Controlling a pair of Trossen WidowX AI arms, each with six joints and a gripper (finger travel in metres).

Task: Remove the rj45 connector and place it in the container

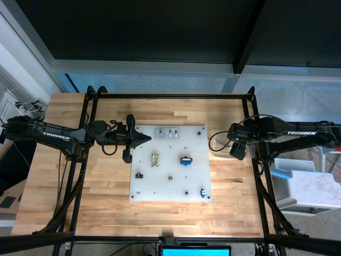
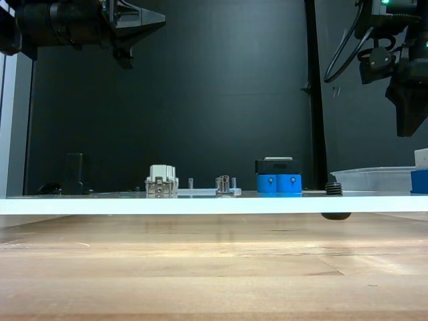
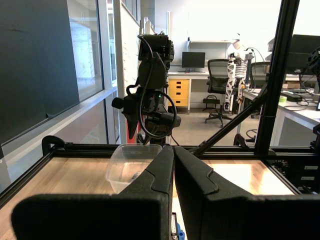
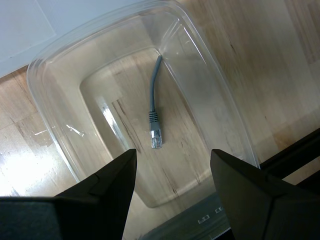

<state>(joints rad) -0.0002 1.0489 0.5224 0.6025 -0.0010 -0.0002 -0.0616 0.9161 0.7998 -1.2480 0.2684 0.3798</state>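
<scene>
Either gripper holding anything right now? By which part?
Nothing held. Right gripper is open above the container, where the rj45 connector lies loose. Left gripper is shut, empty, at the white board's left edge.

The left claw (image 2: 159, 20) is hanging high up on the left and pointing sideways toward the middle. The right claw (image 2: 406, 130) is hanging high up on the right and pointing down. The clear container (image 2: 371, 179) is sitting low beneath it. A white board (image 2: 200, 204) is lying flat on the wooden table (image 2: 200, 267). A little grey-white part (image 2: 161, 182), a small metal part (image 2: 225, 184), a blue block with a black top (image 2: 277, 179) and a round black knob (image 2: 334, 189) are standing in a row on the board.
</scene>
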